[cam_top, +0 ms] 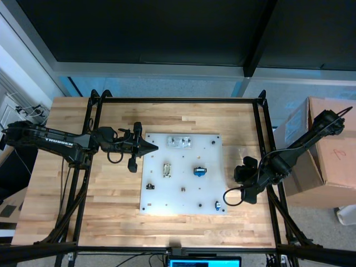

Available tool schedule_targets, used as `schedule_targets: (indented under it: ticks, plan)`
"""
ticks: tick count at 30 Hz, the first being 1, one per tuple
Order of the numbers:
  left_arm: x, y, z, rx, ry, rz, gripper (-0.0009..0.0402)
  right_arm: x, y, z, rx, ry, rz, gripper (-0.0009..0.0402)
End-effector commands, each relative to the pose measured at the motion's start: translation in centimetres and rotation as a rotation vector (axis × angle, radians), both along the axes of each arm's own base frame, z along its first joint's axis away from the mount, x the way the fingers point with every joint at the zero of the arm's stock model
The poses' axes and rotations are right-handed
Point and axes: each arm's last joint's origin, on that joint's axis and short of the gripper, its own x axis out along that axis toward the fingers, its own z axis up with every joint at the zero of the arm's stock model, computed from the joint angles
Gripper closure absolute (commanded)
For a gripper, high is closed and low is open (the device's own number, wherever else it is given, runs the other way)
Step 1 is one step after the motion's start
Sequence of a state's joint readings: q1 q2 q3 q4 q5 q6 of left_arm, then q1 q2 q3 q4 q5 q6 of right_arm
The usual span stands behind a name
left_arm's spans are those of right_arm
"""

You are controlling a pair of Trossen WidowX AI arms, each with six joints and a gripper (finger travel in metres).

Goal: Remove the RJ45 connector from the taskboard and place in the container

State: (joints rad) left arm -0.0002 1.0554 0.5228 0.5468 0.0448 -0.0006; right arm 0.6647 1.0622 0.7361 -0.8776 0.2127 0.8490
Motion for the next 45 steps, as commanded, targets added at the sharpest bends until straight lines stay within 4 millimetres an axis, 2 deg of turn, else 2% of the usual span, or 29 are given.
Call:
schedule_targets:
  ticks: [1, 10, 14, 24, 30, 35, 40, 45]
  plan:
    - [0.0, 0.0, 0.0, 0.0, 0.0, 0.0, 0.0393, 0.1, -0.1, 0.2, -0.004, -0.008, 0.013, 0.0162]
    - [0.0, 0.0, 0.0, 0.0, 0.0, 0.0, 0.0393, 1.7, -2.2, 1.6, -0.051, -0.143, 0.088, 0.0162]
    - [0.0, 0.0, 0.0, 0.0, 0.0, 0.0, 0.0393, 2.8, -3.2, 2.6, -0.085, -0.273, 0.143, 0.0162]
    - [0.0, 0.0, 0.0, 0.0, 0.0, 0.0, 0.0393, 5.7, -6.5, 5.3, -0.225, -0.6, 0.156, 0.0165]
    - [0.0, 0.0, 0.0, 0.0, 0.0, 0.0, 0.0393, 6.9, -9.0, 7.0, -0.244, -0.78, 0.062, 0.0197]
    - [0.0, 0.0, 0.0, 0.0, 0.0, 0.0, 0.0393, 7.3, -10.2, 7.4, -0.292, -0.876, 0.036, 0.0231]
    - [0.0, 0.0, 0.0, 0.0, 0.0, 0.0, 0.0393, 7.6, -11.2, 6.5, -0.259, -0.989, 0.081, 0.0272]
    - [0.0, 0.0, 0.0, 0.0, 0.0, 0.0, 0.0393, 7.5, -11.9, 5.3, -0.271, -1.067, 0.044, 0.0313]
